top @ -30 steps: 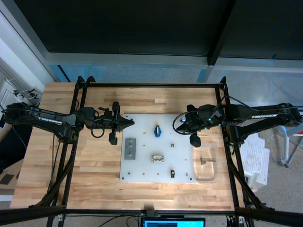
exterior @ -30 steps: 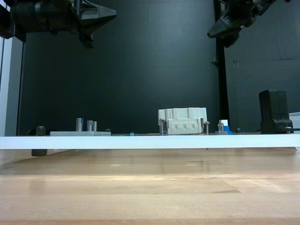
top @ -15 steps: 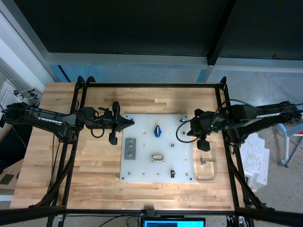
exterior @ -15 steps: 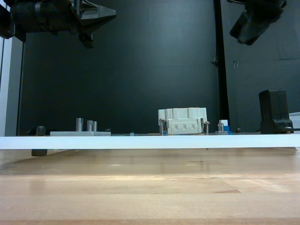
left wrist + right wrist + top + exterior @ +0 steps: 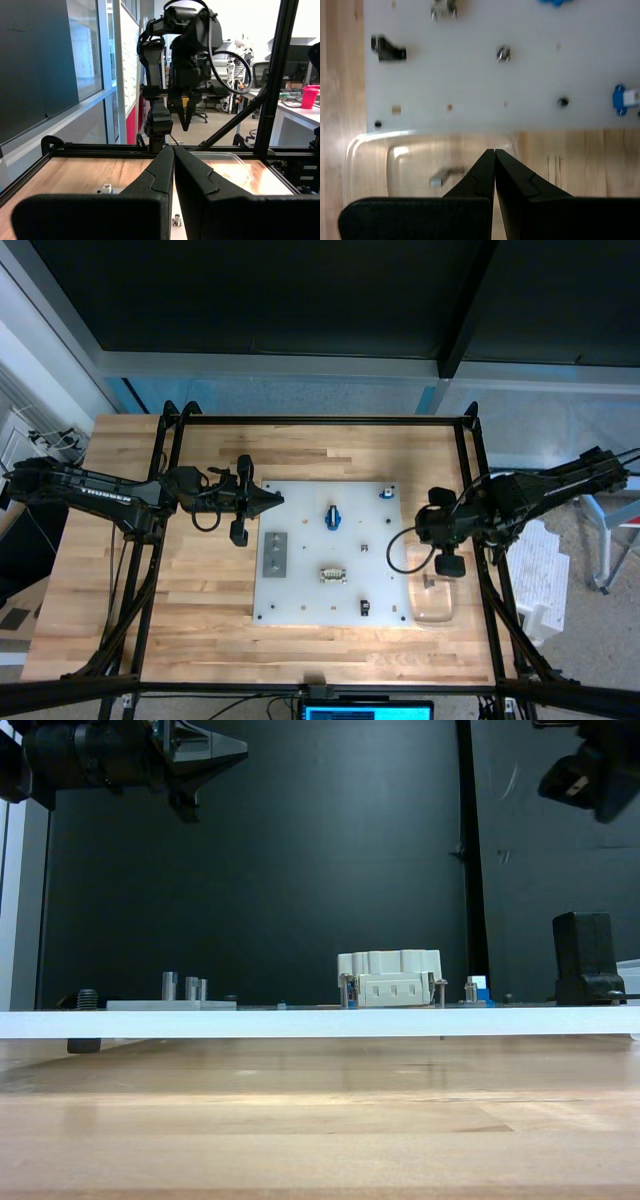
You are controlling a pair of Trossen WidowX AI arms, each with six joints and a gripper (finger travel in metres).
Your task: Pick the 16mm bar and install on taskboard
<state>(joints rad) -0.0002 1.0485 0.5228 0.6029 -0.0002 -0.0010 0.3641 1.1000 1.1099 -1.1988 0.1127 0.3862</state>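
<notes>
Both closed: left gripper [image 5: 173,148], right gripper [image 5: 495,150]

The wooden table [image 5: 150,580] bears the white taskboard [image 5: 300,592] and, just beside it, a clear tray [image 5: 436,620].

White taskboard [image 5: 300,590] with a blue piece [image 5: 333,517] and grey block [image 5: 274,553] on a pale, grain-striped wooden table [image 5: 200,590]. Clear tray [image 5: 436,612] holds the grey 16mm bar [image 5: 447,175]. Black left gripper [image 5: 173,148] over the board's left edge; black right gripper [image 5: 494,151] above the tray.
</notes>
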